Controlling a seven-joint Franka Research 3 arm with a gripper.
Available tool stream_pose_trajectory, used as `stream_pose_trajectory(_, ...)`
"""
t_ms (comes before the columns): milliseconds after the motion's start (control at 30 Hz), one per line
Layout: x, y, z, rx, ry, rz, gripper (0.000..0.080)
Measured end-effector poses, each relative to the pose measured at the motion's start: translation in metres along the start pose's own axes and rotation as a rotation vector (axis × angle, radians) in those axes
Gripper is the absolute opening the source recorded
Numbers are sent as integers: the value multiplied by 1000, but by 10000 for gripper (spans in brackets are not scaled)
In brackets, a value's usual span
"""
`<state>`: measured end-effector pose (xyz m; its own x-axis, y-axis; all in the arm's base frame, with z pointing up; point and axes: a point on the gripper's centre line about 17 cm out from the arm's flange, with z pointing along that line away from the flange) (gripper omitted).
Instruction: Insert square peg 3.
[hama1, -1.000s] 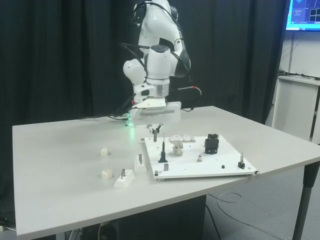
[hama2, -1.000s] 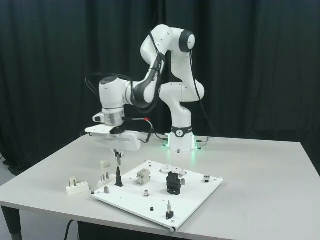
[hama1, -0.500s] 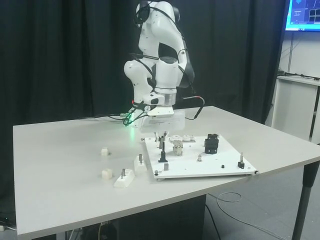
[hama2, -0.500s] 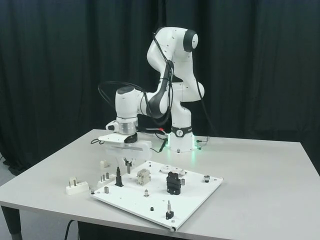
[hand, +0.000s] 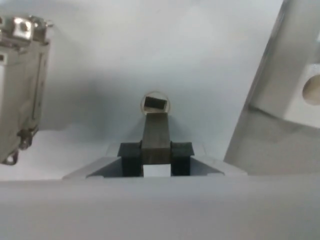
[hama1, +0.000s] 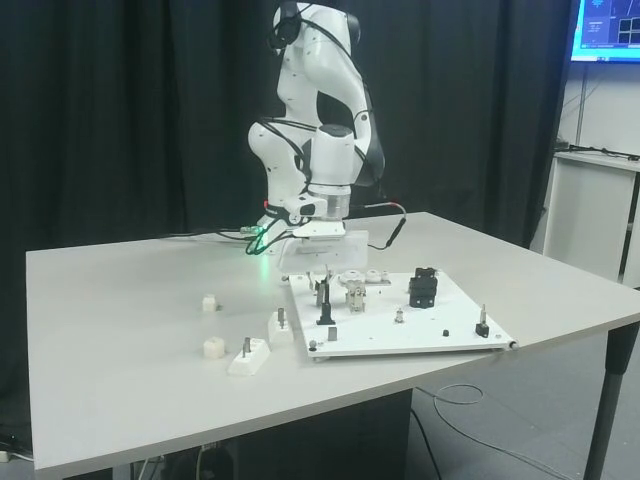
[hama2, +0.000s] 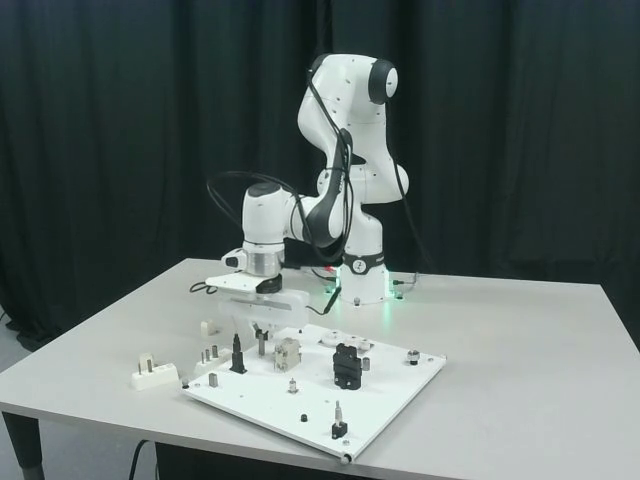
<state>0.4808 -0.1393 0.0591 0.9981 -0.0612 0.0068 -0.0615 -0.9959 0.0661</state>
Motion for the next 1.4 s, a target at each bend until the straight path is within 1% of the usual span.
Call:
stream_pose_trajectory(167, 2, -2, 2, -6, 21, 23, 114)
stream_pose_trajectory(300, 3, -4, 2, -8, 31, 34, 114)
stream_pose_trajectory(800, 4, -7, 3, -9, 34, 60, 114)
stream_pose_trajectory(1167, 6, -3, 3, -15, 55, 77, 114)
stream_pose_trajectory(1400, 5, -2, 4, -16, 57, 82, 114)
